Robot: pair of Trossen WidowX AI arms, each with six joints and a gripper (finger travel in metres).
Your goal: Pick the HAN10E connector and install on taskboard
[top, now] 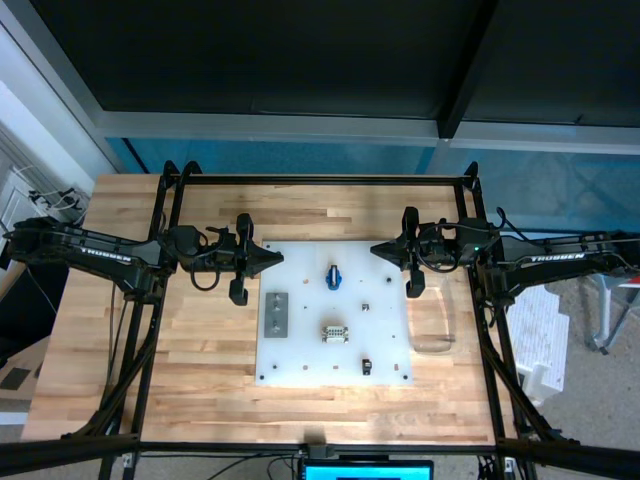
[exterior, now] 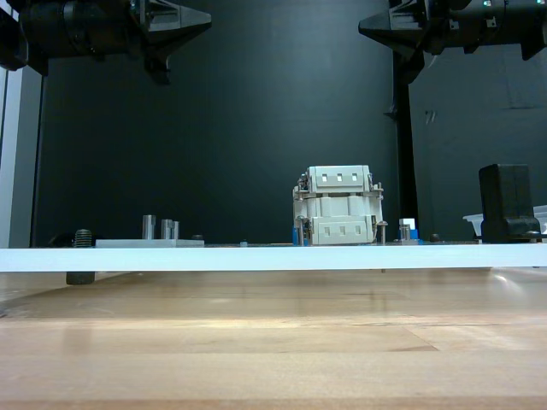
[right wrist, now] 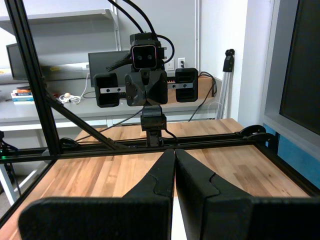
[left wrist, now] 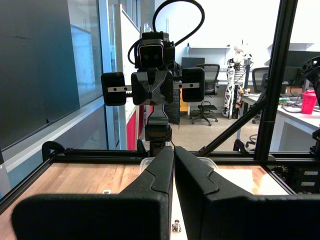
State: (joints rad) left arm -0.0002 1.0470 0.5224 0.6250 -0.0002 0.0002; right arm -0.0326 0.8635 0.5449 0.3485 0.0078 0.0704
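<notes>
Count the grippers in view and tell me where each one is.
2. The left gripper, shut, hangs high by the taskboard's far-left corner; the right gripper, shut, hangs high by its far-right corner. Neither holds anything.

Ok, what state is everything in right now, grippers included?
Taskboard: flat on the table.
HAN10E connector: upright on the taskboard, no gripper touching it.
Left gripper: shut, high above the taskboard's left edge.
Right gripper: shut, high above the taskboard's right edge.
Clear tray: lying beside the taskboard's right edge.
</notes>
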